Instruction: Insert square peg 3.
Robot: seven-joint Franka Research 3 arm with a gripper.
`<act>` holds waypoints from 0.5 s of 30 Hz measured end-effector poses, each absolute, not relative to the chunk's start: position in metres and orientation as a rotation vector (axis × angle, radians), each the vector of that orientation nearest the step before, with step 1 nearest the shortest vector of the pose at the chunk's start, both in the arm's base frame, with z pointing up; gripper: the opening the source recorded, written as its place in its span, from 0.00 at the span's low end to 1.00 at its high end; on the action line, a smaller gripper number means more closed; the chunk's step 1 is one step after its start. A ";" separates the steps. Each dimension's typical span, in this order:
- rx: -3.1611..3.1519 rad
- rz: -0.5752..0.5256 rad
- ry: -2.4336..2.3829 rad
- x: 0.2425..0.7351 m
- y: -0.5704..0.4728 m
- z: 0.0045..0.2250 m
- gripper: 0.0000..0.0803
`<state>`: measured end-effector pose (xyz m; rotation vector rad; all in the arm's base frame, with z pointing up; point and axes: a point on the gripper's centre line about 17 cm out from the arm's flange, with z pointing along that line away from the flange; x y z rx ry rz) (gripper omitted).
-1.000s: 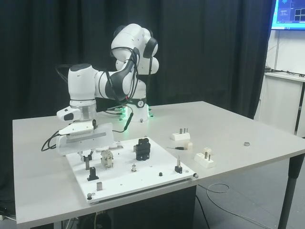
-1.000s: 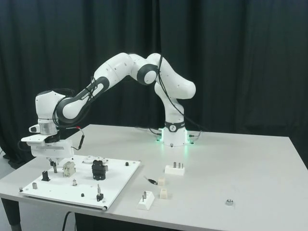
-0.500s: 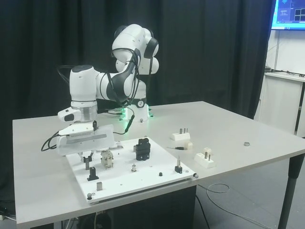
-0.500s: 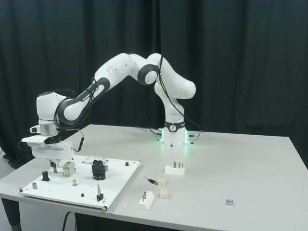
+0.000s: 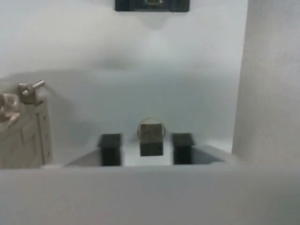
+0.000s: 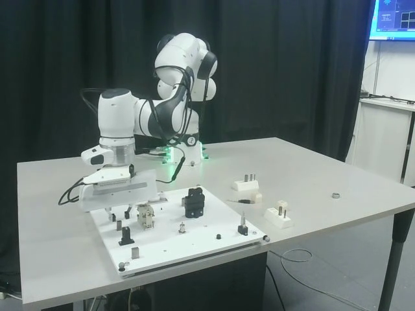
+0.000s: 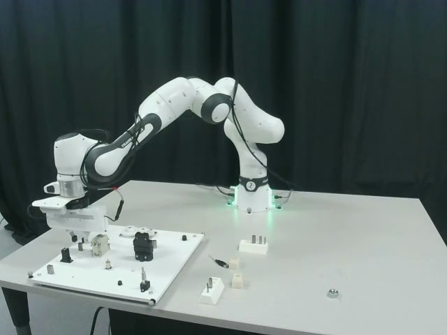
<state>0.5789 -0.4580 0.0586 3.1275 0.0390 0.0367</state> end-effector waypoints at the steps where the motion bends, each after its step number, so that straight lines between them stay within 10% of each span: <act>1: 3.125 0.033 0.044 0.579 -0.458 0.059 0.14; 4: 3.120 0.023 0.056 0.579 -0.457 0.059 0.14; 5: 3.117 0.020 0.059 0.579 -0.457 0.059 0.39; 6: 3.115 0.017 0.062 0.579 -0.458 0.060 0.39; 7: 3.112 0.014 0.064 0.578 -0.459 0.060 0.80; 15: 3.084 -0.003 0.068 0.576 -0.465 0.069 0.96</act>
